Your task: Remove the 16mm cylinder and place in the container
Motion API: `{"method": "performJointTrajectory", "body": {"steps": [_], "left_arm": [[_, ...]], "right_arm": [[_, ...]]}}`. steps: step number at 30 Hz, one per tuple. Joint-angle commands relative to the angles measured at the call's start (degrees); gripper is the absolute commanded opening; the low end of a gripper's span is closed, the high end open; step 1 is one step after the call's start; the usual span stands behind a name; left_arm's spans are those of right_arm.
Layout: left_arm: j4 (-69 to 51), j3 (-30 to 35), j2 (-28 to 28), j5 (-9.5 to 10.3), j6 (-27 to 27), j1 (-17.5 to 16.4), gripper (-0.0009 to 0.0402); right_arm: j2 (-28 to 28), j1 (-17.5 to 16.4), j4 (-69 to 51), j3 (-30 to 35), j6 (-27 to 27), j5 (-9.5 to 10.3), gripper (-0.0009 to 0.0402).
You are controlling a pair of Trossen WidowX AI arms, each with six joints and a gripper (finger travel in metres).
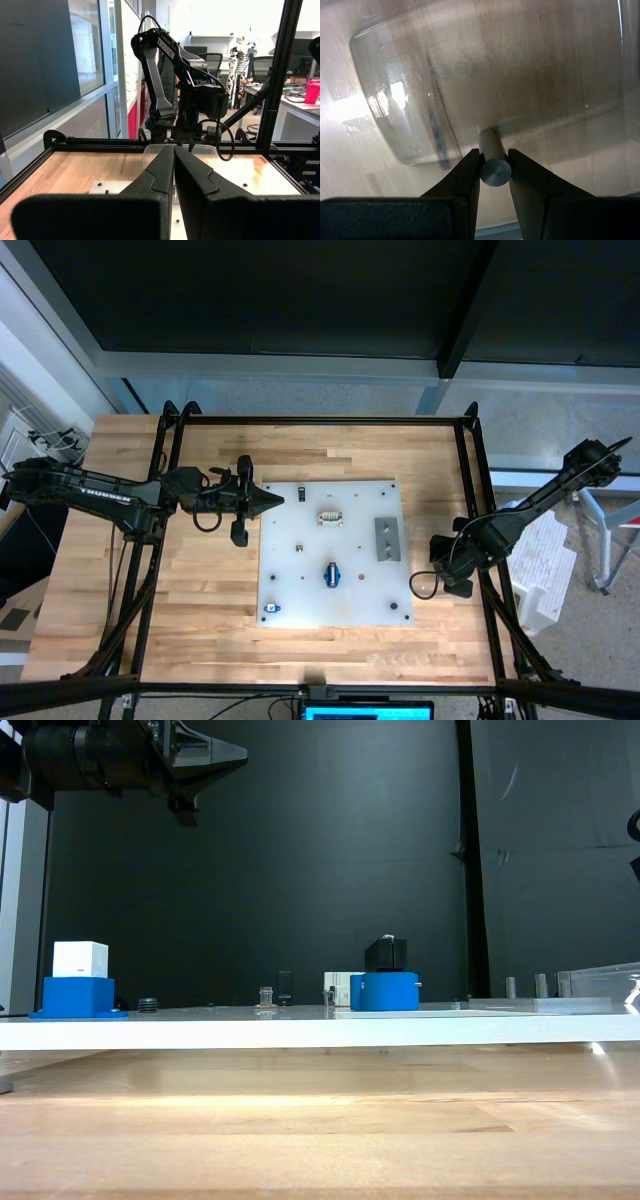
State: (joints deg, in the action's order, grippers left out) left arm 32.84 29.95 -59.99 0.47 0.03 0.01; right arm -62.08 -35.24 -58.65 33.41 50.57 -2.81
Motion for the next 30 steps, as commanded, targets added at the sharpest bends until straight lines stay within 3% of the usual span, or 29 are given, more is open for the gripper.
{"method": "performJointTrajectory", "body": {"steps": [1, 30], "left_arm": [[0.00, 0.00, -0.02, 0.00, 0.00, 0.00, 0.0000], [0.00, 0.00, -0.02, 0.00, 0.00, -0.02, 0.0000]], "right_arm": [[-0.15, -0.09, 0.11, -0.42, -0.02, -0.13, 0.0004], [-0.28, -0.33, 5.05, -2.93, 1.51, -0.22, 0.0004]]}}
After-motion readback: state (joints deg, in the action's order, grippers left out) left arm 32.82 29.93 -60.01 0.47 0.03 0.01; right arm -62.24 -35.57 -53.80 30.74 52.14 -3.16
